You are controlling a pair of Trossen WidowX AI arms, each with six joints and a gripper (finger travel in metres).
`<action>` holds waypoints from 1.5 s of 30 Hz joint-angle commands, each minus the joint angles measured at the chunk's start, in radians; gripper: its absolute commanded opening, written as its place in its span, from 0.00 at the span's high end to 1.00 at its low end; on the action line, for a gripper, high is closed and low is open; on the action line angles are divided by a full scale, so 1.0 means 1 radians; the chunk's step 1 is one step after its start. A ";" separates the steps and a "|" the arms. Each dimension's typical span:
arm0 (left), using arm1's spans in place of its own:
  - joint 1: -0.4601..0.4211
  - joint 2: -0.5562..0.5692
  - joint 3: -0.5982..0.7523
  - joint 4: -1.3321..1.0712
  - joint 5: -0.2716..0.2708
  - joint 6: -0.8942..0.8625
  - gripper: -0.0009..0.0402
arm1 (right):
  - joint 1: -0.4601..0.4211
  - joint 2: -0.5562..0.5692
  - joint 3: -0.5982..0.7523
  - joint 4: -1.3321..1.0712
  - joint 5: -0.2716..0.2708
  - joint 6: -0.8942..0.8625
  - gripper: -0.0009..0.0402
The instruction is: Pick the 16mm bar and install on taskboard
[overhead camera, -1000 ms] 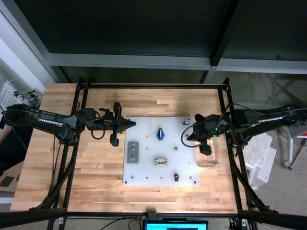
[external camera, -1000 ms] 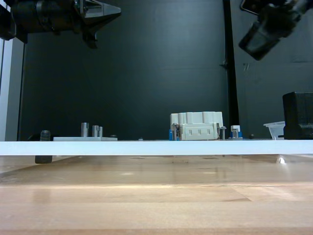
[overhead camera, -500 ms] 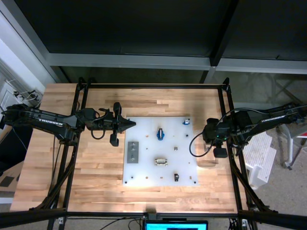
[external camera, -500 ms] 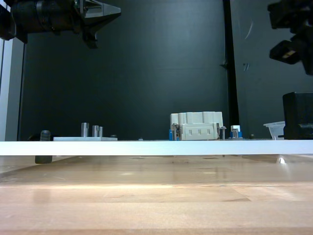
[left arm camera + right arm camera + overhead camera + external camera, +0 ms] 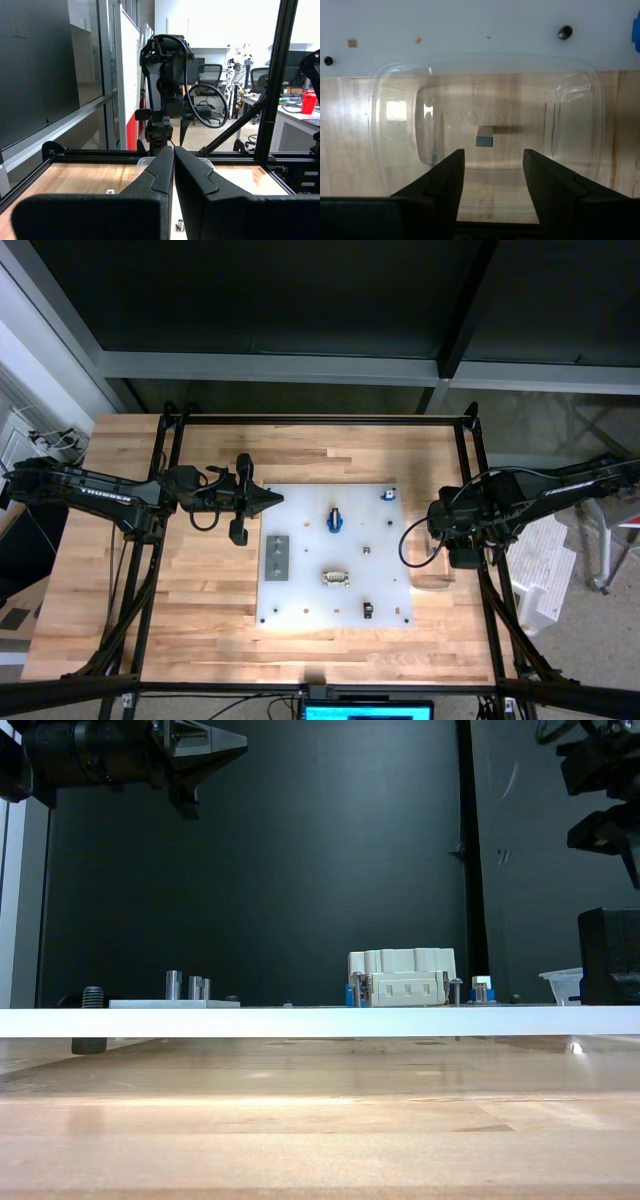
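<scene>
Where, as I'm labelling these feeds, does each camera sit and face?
High: above near edge, looking down on taskboard; left hand at its left edge, right hand over clear tray.
Low: table height, level along the board; both hands overhead.
Left wrist: along the shut left hand toward the right arm.
Right wrist: down past the open right hand at the 16mm bar, lying free in the tray.
Shared: the tray, in high and right wrist.

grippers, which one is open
The right gripper, jaws apart over the clear tray where the 16mm bar lies free; the left gripper, above the board's left edge, is shut.
</scene>
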 commanded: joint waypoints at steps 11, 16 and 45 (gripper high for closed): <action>0.000 0.000 0.000 0.000 0.000 0.000 0.98 | 0.023 0.059 -0.063 0.031 0.027 0.008 0.43; 0.000 0.000 0.000 0.000 0.000 0.000 0.98 | 0.043 0.061 -0.095 0.064 0.027 0.008 0.43; 0.000 0.000 0.000 0.000 0.000 0.000 0.98 | 0.100 0.111 -0.265 0.277 0.056 0.086 0.43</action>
